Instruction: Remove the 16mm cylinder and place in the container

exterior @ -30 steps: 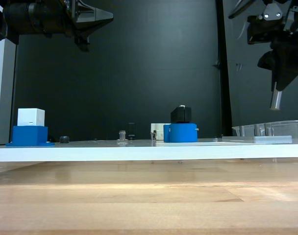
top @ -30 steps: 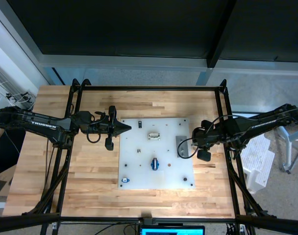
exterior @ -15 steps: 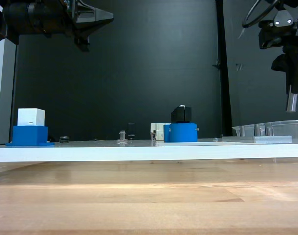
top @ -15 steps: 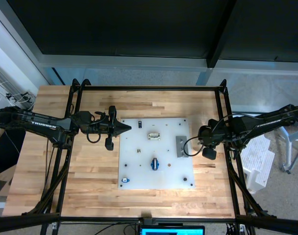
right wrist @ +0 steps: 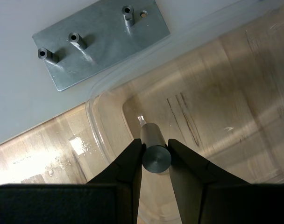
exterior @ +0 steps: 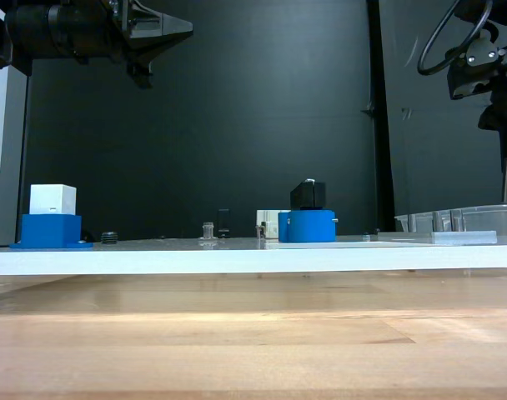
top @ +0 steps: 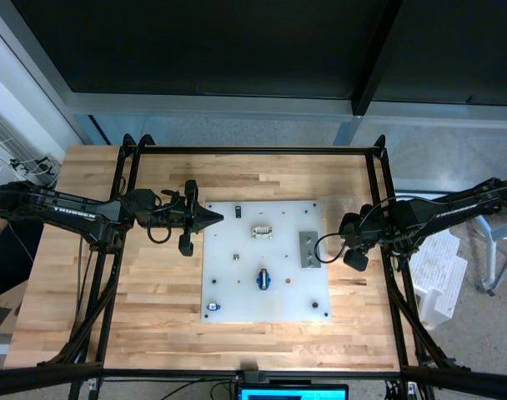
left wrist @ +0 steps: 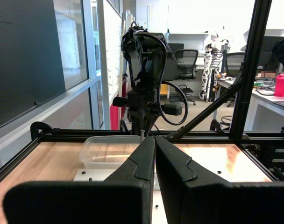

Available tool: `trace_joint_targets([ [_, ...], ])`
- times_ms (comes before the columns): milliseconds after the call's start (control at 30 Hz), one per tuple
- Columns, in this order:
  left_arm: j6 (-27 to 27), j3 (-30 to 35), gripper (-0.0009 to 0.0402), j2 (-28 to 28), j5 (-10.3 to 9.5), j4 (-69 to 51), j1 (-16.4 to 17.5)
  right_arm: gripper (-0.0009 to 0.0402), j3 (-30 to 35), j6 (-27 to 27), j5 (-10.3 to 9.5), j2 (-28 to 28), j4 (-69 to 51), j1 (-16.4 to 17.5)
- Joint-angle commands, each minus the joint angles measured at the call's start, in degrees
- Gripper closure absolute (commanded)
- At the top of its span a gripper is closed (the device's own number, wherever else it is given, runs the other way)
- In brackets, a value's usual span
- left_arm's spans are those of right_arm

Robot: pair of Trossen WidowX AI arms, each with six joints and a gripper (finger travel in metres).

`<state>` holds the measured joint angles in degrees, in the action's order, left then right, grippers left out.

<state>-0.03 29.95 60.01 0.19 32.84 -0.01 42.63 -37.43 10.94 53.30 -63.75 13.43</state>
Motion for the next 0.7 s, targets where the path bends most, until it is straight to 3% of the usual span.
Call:
trace_joint_targets([
  [33, 0.0, 0.0, 0.0393, 0.0, 0.0, 0.0, 0.0, 0.0383, 0.0, -1.6, 0.0, 0.4, -0.6, 0.0],
  [500, 0.0, 0.0, 0.0393, 0.0, 0.0, 0.0, 0.0, 0.0289, 0.0, -2.9, 0.04, 3.9, -1.3, 0.0],
  [700, 0.0, 0.0, 0.0393, 0.0, 0.0, 0.0, 0.0, 0.025, 0.0, -4.3, 1.73, 4.0, -1.3, -0.6],
])
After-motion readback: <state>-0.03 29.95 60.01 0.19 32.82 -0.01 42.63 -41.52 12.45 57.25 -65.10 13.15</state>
